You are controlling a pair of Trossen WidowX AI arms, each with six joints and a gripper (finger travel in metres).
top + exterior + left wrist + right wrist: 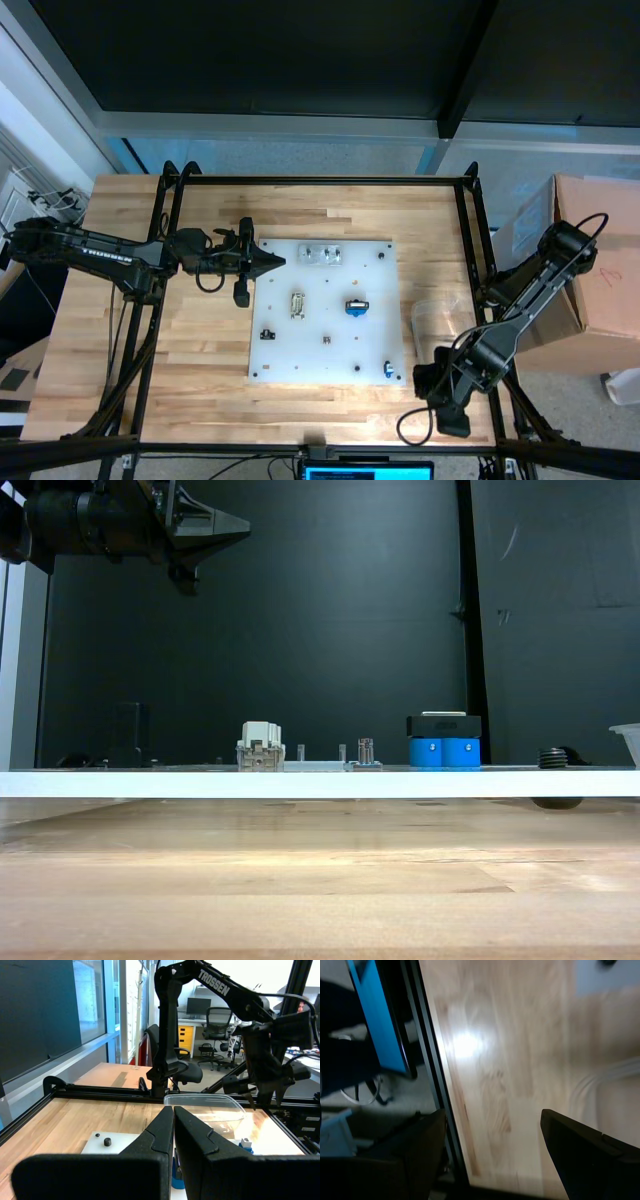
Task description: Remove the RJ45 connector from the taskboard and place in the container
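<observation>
The white taskboard (300, 360) lies mid-table with its parts all seated: a beige connector (297, 305), a blue block with a dark top (356, 307), a clear piece (322, 255) and a small blue part (388, 370). I cannot tell which of them is the RJ45 connector. No gripper holds any part. My left gripper (275, 262) is shut and empty, hanging high (238, 525) over the board's far left corner and pointing right. My right gripper (428, 385) stands open off the board's near right corner, over bare wood (492, 1160). The clear container (437, 322) sits right of the board.
A black frame (320, 181) runs around the table, with rails along both sides. A cardboard box (590, 270) stands off the right edge. A blue screen (365, 471) sits at the near edge. The other arm's links (250, 1005) rise beyond the container (205, 1105).
</observation>
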